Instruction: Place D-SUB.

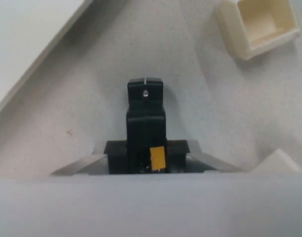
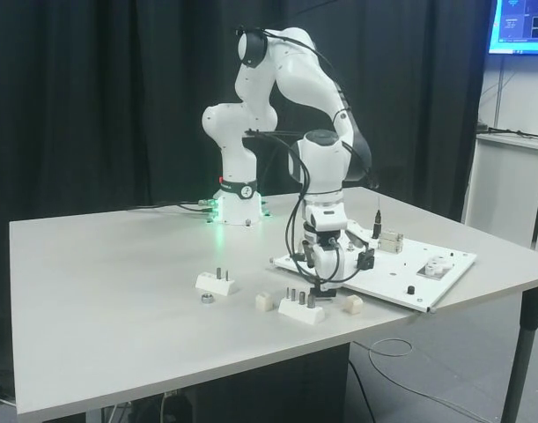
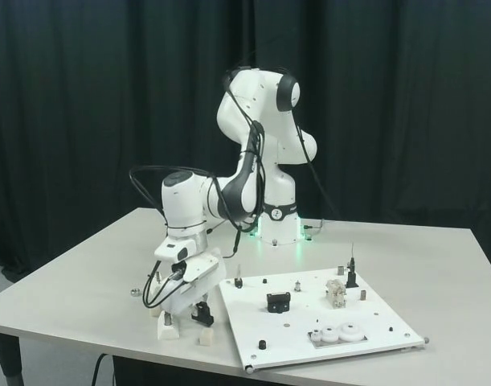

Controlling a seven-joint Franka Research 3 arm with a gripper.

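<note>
White robot arm [image 2: 291, 70] bent low over the grey surface [image 2: 110, 273], fingers [image 1: 145, 94] pinching the black D-SUB plug [image 1: 146, 143], held beside the white board [image 3: 309, 322], small open box [image 1: 259, 24] nearby

backdrop: black curtain [image 2: 101, 97] | furniture: grey table [image 2: 101, 282], white cabinet [image 2: 506, 181] | wall: 1 screen [image 2: 521, 26]

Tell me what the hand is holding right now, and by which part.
The hand grips a black plastic D-SUB connector by its lower body, between both fingers; its upper end with a small metal screw sticks out beyond the fingertips.
</note>
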